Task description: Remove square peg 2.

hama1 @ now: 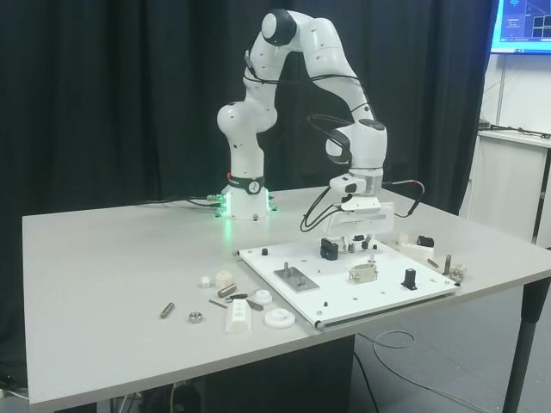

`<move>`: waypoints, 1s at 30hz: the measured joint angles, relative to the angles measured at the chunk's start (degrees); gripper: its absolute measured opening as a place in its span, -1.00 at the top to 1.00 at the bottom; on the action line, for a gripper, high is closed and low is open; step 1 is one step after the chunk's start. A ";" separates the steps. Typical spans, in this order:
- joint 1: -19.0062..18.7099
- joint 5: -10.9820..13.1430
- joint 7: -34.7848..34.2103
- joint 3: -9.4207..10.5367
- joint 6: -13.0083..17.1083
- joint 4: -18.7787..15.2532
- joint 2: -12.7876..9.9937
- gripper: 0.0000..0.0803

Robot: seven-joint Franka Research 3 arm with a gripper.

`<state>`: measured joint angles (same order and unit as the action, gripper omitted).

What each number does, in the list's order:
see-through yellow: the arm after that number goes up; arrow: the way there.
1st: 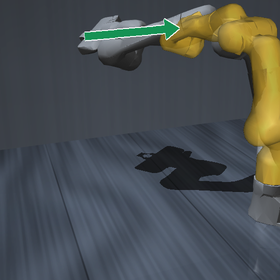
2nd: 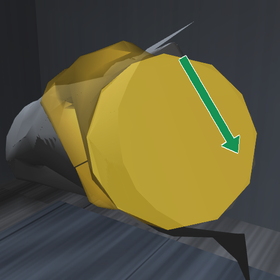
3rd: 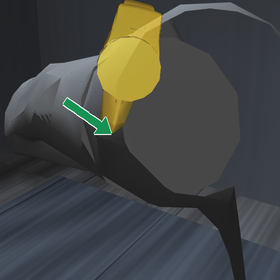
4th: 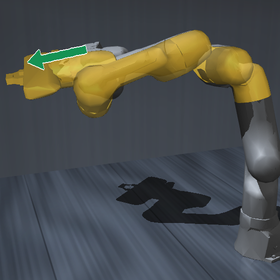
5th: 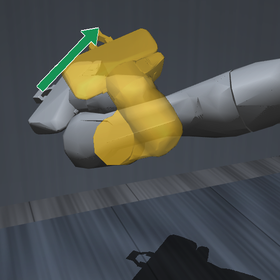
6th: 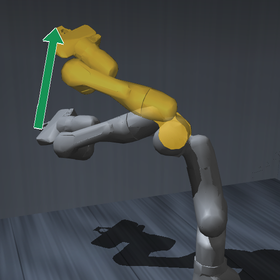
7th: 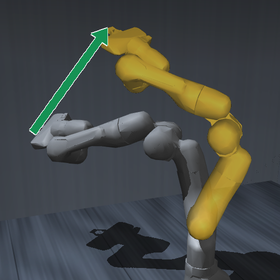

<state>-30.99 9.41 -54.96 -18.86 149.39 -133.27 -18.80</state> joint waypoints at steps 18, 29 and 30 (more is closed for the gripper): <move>4.54 0.37 4.54 3.05 -1.61 1.13 -0.83 0.69; 4.74 0.43 7.02 3.17 -2.12 1.39 -0.91 0.83; 4.75 0.43 7.10 3.18 -2.11 1.39 -0.91 0.83</move>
<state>-26.23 9.84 -47.86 -15.68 147.28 -131.88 -19.71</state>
